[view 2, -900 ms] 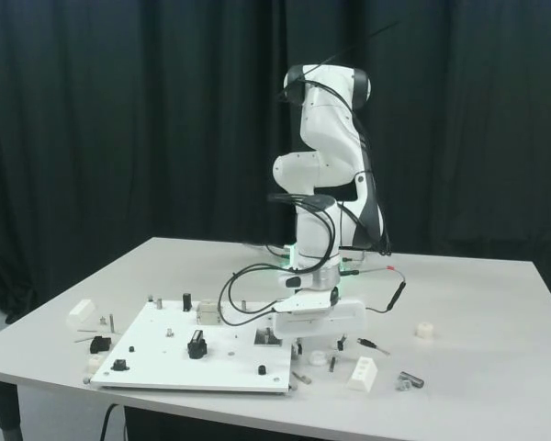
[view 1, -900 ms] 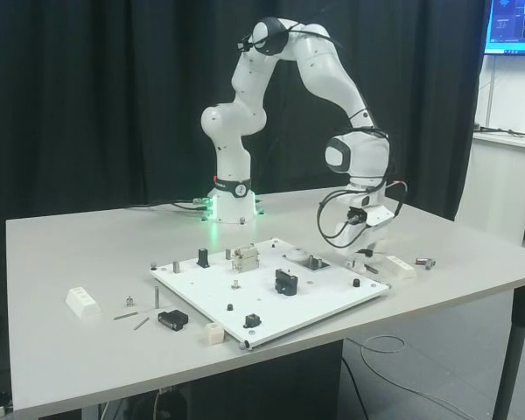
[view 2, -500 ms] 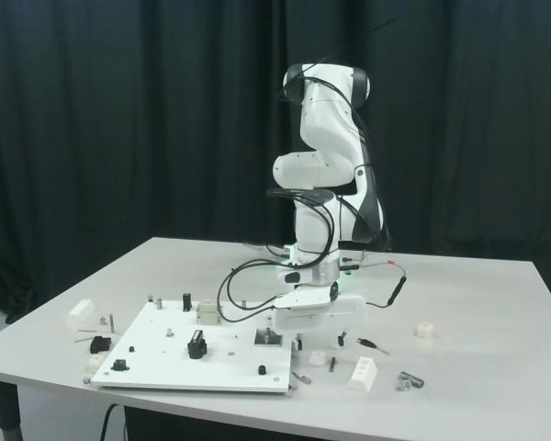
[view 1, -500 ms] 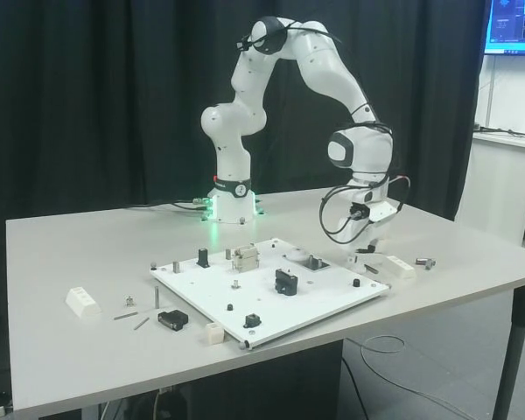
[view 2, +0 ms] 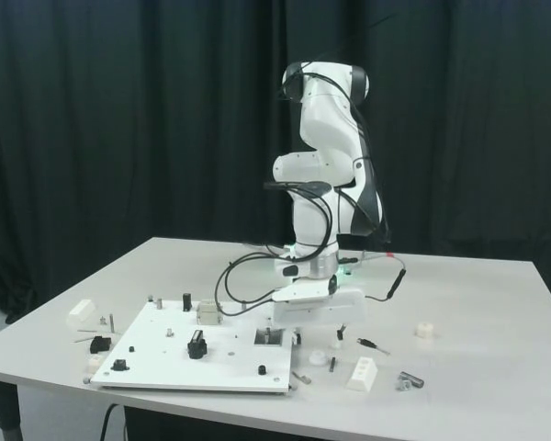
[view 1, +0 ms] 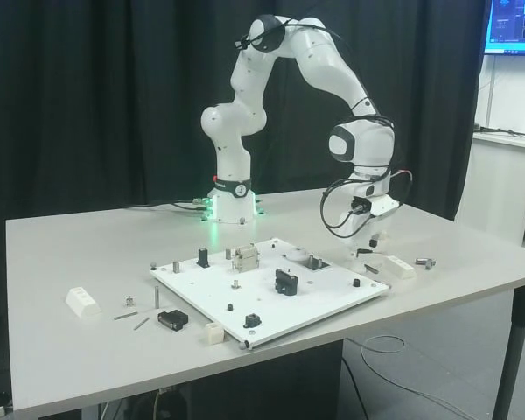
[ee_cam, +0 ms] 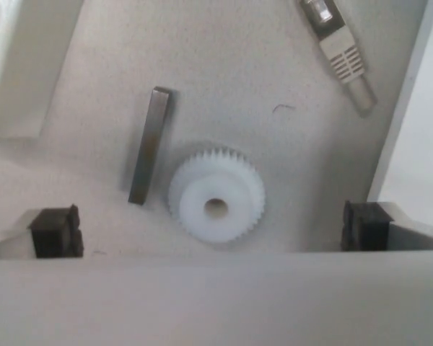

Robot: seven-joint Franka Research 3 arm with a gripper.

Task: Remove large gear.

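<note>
The large white gear (ee_cam: 215,203) lies flat on the grey table, just off the edge of the white board (ee_cam: 418,122). From the second room view the gear (view 2: 318,359) sits by the board's right corner. My gripper (ee_cam: 210,229) hangs open straight above it, one black fingertip (ee_cam: 55,232) on each side and nothing held. Both room views show the gripper (view 1: 373,241) (view 2: 319,336) a little above the table.
A dark metal bar (ee_cam: 150,155) lies right beside the gear, with a cable plug (ee_cam: 337,50) farther off. The board (view 1: 271,293) carries several small fixtures. A white block (view 2: 362,374), a small white wheel (view 2: 425,330) and a metal part (view 2: 407,380) lie to the right.
The arm has lifted the gripper up from the table. The gear stays lying on the table beneath it.
</note>
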